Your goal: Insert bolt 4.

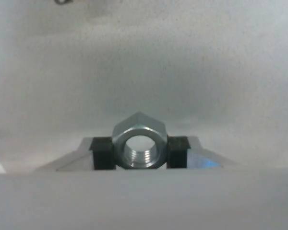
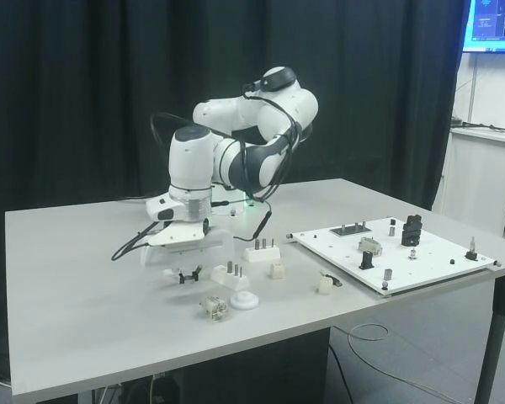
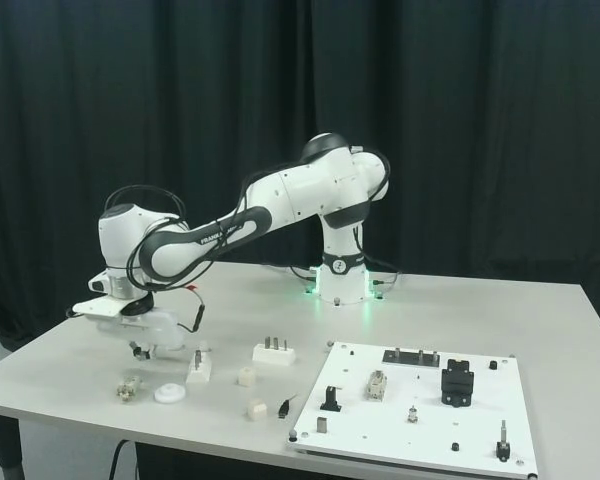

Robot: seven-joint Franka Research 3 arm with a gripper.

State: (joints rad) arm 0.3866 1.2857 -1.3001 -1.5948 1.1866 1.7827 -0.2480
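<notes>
Wrist view: gripper [image 1: 140, 152] clenched on a hex nut [image 1: 138, 142], threaded bore axis toward the camera.

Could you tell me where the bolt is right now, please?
In the wrist view the bolt sits clamped between the gripper's black pads, above bare grey table. The room views show the gripper low over the table, by the small white parts, far from the white board.

light: even, overhead — soft shadows under the arm [image 2: 236, 143] | glare: metal nut [image 1: 138, 143] | blur: wrist foreground — table [image 1: 144, 62] hazy
</notes>
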